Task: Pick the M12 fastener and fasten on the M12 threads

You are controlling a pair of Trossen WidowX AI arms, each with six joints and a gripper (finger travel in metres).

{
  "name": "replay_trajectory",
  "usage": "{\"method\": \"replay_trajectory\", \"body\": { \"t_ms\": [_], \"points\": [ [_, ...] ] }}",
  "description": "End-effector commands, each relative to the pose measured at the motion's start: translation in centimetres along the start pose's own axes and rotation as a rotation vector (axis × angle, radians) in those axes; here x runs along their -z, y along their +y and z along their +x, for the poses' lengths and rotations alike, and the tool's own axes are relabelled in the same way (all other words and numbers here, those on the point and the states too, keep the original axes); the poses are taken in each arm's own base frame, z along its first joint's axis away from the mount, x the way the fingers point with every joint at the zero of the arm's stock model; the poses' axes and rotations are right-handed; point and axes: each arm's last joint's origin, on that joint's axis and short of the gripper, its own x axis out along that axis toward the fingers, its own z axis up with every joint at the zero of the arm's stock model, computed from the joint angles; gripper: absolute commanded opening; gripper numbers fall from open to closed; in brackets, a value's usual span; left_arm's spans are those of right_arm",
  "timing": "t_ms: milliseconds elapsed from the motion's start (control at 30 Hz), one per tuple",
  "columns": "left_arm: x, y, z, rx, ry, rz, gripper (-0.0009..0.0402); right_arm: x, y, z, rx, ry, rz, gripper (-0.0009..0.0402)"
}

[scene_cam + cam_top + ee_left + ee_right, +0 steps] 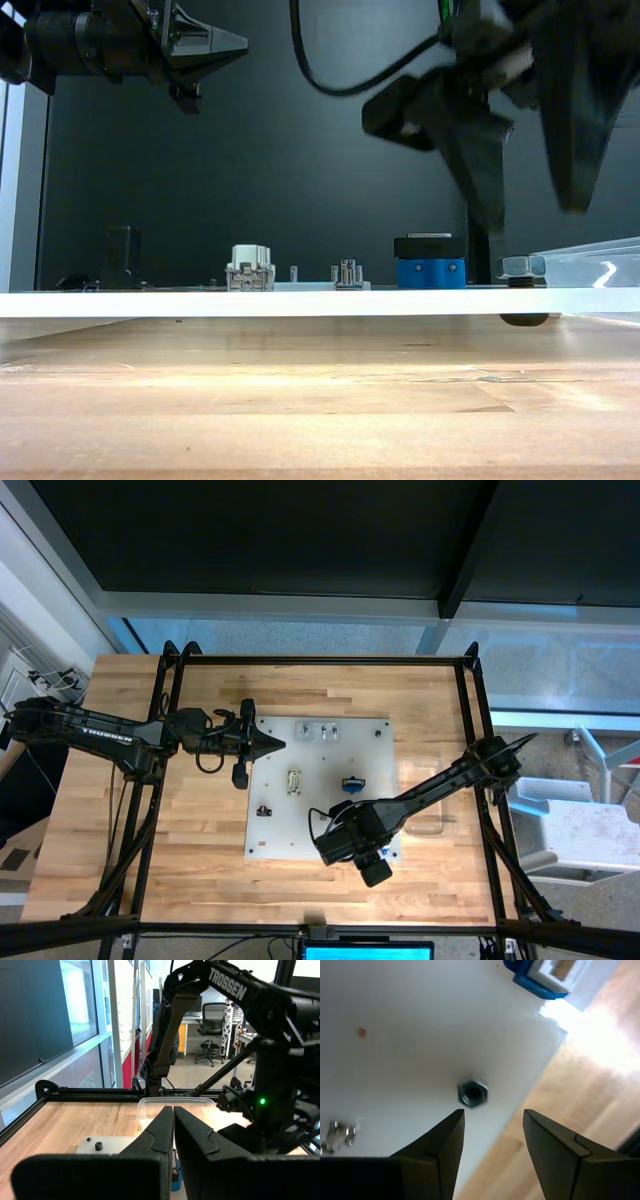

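R pincer (493,1115) apart above 1 nut (472,1094), prob on its stud (520,283) | L pincer (280,745) together, board's (300,830) left edge

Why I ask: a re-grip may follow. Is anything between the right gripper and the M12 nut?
Nothing visible: the right gripper hangs open above the nut. The left gripper hovers over the board's left edge.

The right gripper (493,1112), its 2 matte black fingers spread apart, hangs over a silver-grey nut (472,1094) with a dark bore, just beyond its fingertips on the plain white board (410,1020). Further beyond sits a blue block (535,985); beside the pincer runs the pale, streaky wooden table (580,1100). The left gripper (278,745), also black, fingers pressed together, hovers well across the board.
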Motion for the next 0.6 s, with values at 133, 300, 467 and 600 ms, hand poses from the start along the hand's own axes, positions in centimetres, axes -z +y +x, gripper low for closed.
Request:
{"method": "replay_trajectory", "body": {
  "t_ms": [133, 300, 467, 600],
  "points": [
    [0.0, 0.0, 0.0, 0.0, 0.0, 0.0, 0.0, -0.4, -0.1, -2.6, -0.022, 0.058, -0.321, 0.0169],
    [0.0, 0.0, 0.0, 0.0, 0.0, 0.0, 0.0, -1.3, 0.1, -3.2, -0.093, -0.038, -0.591, 0.0169],
    [0.0, 0.0, 0.0, 0.0, 0.0, 0.0, 0.0, -2.2, 0.6, -3.5, -0.207, -0.275, -1.162, 0.0169],
    [0.0, 0.0, 0.0, 0.0, 0.0, 0.0, 0.0, -2.2, 0.8, -3.5, -0.205, -0.37, -1.527, 0.0169]
  ]
}}
